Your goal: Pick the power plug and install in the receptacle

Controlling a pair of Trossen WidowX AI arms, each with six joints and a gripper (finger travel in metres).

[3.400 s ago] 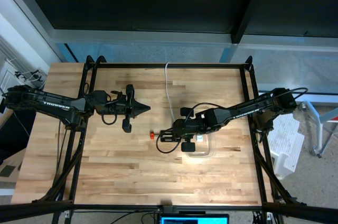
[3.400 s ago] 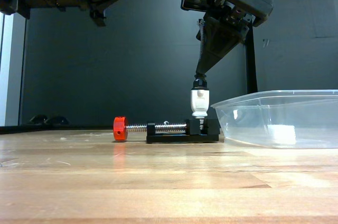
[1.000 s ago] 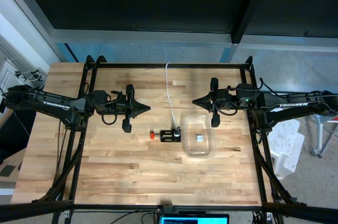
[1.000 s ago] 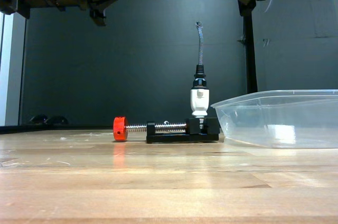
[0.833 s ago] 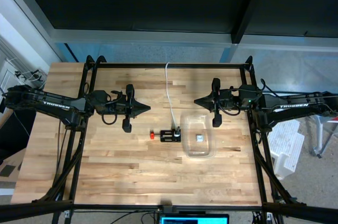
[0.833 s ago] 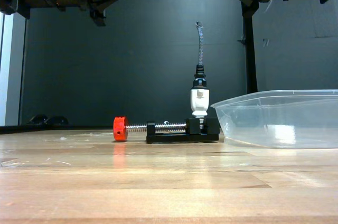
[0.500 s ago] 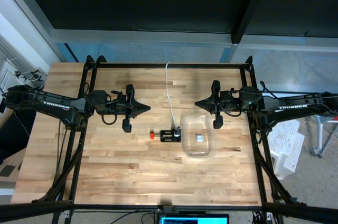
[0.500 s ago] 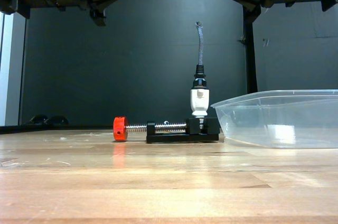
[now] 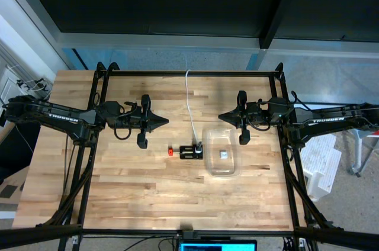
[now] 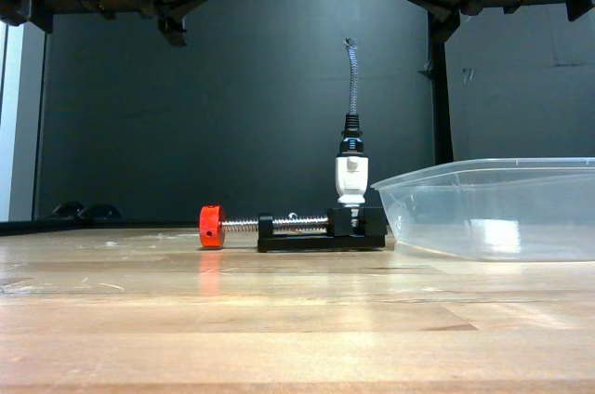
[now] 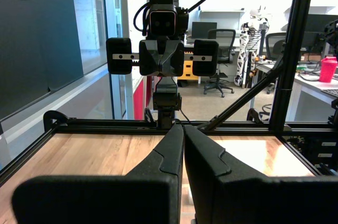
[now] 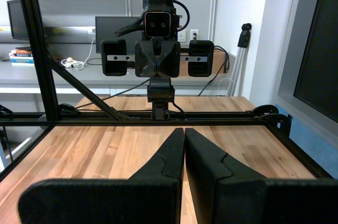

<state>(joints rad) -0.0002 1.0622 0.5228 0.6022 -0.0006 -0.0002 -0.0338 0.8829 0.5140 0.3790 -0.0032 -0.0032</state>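
Observation:
The power plug (image 10: 350, 141) is a small black block with a braided lead rising from it. It stands upright on the white receptacle (image 10: 350, 178), which sits in the black clamp (image 10: 321, 228) with a red knob (image 10: 212, 226). From above, the clamp (image 9: 190, 151) lies mid-table, left of the tray. My left gripper (image 9: 166, 121) hovers shut, high over the table's left half, its closed tips (image 11: 183, 129) holding nothing. My right gripper (image 9: 220, 117) hangs shut and empty above the tray's far side, its tips (image 12: 184, 132) pressed together, well away from the plug.
A clear plastic tray (image 9: 237, 165) lies right of the clamp with a small pale square (image 9: 223, 155) inside. A white cable (image 9: 190, 100) runs from the clamp to the far edge. A black frame (image 9: 189, 73) rims the table.
Earlier the right gripper was down at the plug over the receptacle. It has let go and drawn back up and to the right. The plug stays standing in the receptacle. The left arm is unmoved.

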